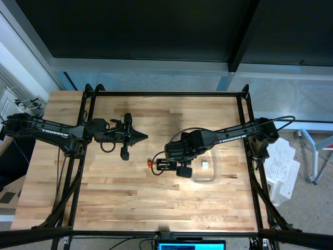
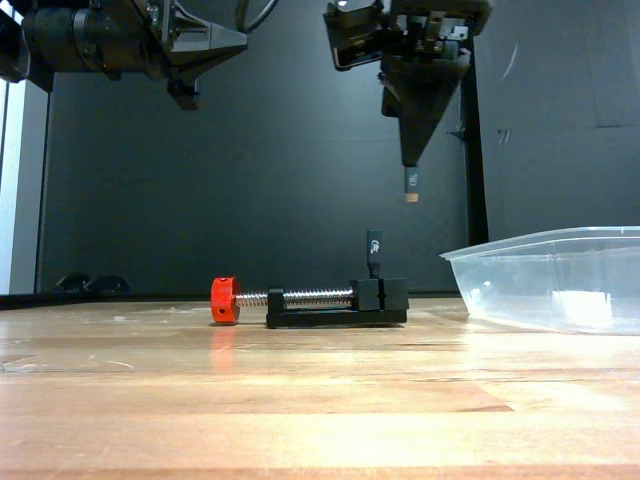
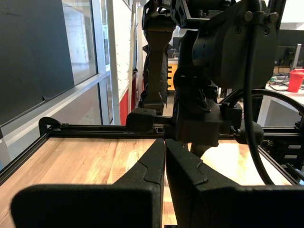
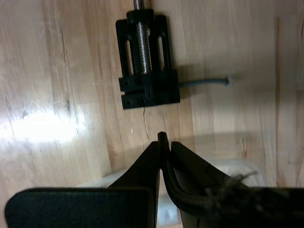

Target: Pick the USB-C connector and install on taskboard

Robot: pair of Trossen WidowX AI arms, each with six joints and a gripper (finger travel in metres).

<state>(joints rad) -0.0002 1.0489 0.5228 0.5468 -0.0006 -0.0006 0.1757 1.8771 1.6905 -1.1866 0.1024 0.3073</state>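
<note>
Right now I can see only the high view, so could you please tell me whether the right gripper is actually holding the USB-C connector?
Observer: Yes. The low view shows the USB-C connector hanging in the air from the right gripper, whose fingers are shut on it.
Operator: Is it lined up over the taskboard's post?
Observer: Not quite. It hangs well above the taskboard, offset from the post toward the clear tray.
Operator: And the left gripper?
Observer: The left wrist view shows the left gripper with its fingers shut on nothing.
</note>
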